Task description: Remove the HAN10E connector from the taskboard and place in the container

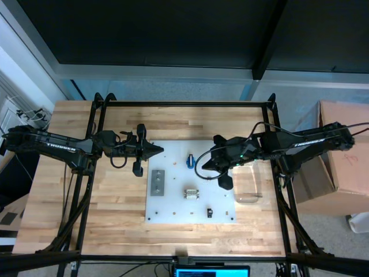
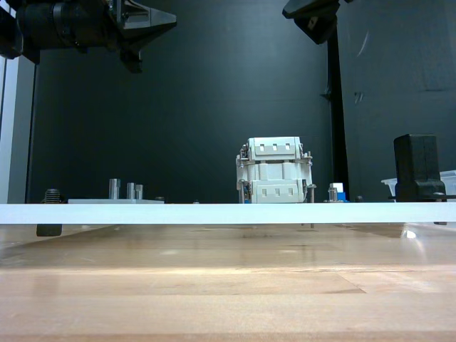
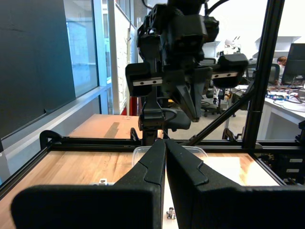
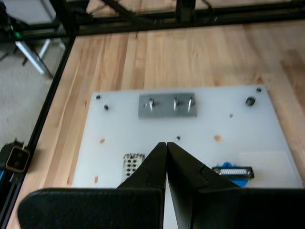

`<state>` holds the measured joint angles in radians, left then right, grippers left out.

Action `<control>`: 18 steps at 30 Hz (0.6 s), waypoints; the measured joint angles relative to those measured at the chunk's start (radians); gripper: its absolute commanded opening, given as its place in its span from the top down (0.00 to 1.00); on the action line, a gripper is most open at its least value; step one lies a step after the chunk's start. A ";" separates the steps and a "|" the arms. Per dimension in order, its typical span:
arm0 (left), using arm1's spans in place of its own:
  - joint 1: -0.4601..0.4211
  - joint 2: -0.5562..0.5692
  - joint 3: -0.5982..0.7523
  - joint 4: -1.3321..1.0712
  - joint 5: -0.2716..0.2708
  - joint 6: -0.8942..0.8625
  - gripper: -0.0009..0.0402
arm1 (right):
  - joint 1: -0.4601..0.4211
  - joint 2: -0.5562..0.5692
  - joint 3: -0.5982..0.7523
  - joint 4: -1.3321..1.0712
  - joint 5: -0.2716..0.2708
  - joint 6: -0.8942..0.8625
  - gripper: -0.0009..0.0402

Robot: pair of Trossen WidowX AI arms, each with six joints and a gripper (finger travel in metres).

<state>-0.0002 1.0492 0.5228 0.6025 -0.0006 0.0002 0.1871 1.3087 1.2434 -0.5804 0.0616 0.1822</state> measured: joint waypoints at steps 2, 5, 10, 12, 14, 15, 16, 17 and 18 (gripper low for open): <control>0.000 0.000 0.000 0.000 0.000 0.000 0.98 | 0.009 0.037 0.056 -0.066 -0.001 0.011 0.98; 0.000 0.000 0.000 0.000 0.000 0.000 0.98 | 0.018 0.096 0.140 -0.163 -0.002 0.022 0.98; 0.000 0.000 0.000 0.000 0.000 0.000 0.98 | 0.038 0.198 0.280 -0.309 -0.001 0.023 0.98; 0.000 0.000 0.000 0.000 0.000 0.000 0.98 | 0.048 0.238 0.331 -0.357 -0.002 0.023 0.98; 0.000 0.000 0.000 0.000 0.000 0.000 0.98 | 0.060 0.277 0.377 -0.400 -0.002 0.021 0.96; 0.000 0.000 0.000 0.000 0.000 0.000 0.98 | 0.066 0.296 0.402 -0.425 -0.002 0.016 0.95; 0.000 0.000 0.000 0.000 0.000 0.000 0.98 | 0.071 0.314 0.425 -0.447 -0.002 0.013 0.93; 0.000 0.000 0.000 0.000 0.000 0.000 0.98 | 0.077 0.334 0.447 -0.474 -0.002 0.010 0.90; 0.000 0.000 0.000 0.000 0.000 0.000 0.98 | 0.081 0.353 0.469 -0.503 -0.002 0.010 0.88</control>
